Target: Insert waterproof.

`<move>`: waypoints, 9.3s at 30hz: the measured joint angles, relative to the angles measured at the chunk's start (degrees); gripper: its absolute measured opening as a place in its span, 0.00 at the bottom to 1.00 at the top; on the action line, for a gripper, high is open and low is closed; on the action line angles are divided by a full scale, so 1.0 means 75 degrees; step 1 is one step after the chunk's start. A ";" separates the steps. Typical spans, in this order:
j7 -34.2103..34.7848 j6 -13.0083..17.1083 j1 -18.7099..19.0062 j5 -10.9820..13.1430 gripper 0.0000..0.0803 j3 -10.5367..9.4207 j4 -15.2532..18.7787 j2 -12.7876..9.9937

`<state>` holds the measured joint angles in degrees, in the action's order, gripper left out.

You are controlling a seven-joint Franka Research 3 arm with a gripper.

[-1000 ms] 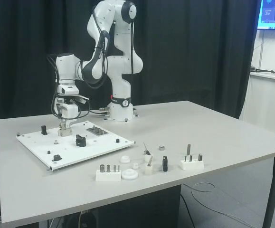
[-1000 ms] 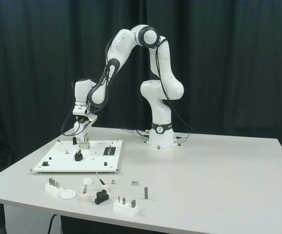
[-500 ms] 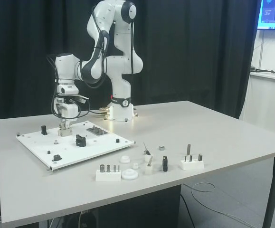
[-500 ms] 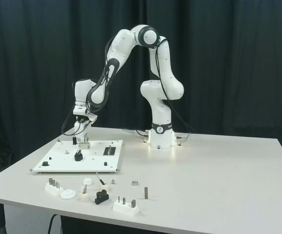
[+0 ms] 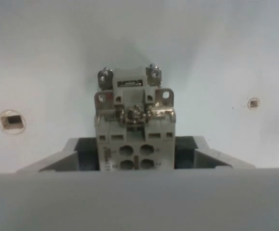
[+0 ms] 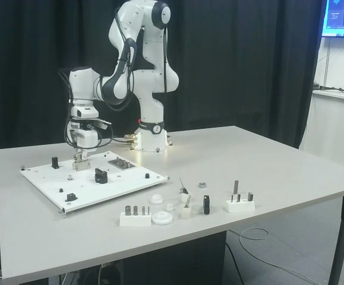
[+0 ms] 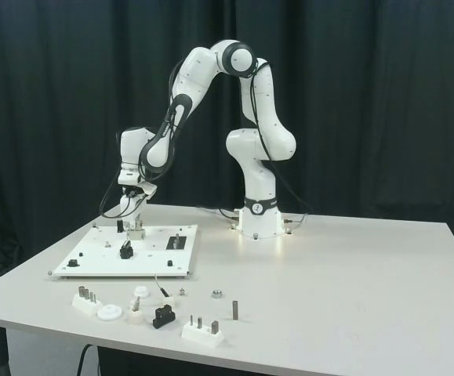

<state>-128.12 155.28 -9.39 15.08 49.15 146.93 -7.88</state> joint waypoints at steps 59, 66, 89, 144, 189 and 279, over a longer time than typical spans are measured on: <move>0.0158 -0.0097 0.0036 -0.0003 1.00 -0.0003 -0.0043 0.0121; 0.0332 -0.0266 0.0122 -0.0097 1.00 -0.0003 -0.0110 0.0409; 0.1867 -0.0670 0.0322 -0.1607 1.00 -0.0005 -0.0312 0.0950; 0.2660 -0.0206 0.0569 -0.1620 1.00 -0.0150 -0.0440 0.0019; 0.2660 -0.0183 0.0563 -0.1617 1.00 -0.0160 -0.0426 -0.0007; 0.2710 0.0135 0.0504 -0.1341 1.00 -0.0193 -0.0398 -0.0275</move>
<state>-107.79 156.29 -5.61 5.02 47.70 143.94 -9.94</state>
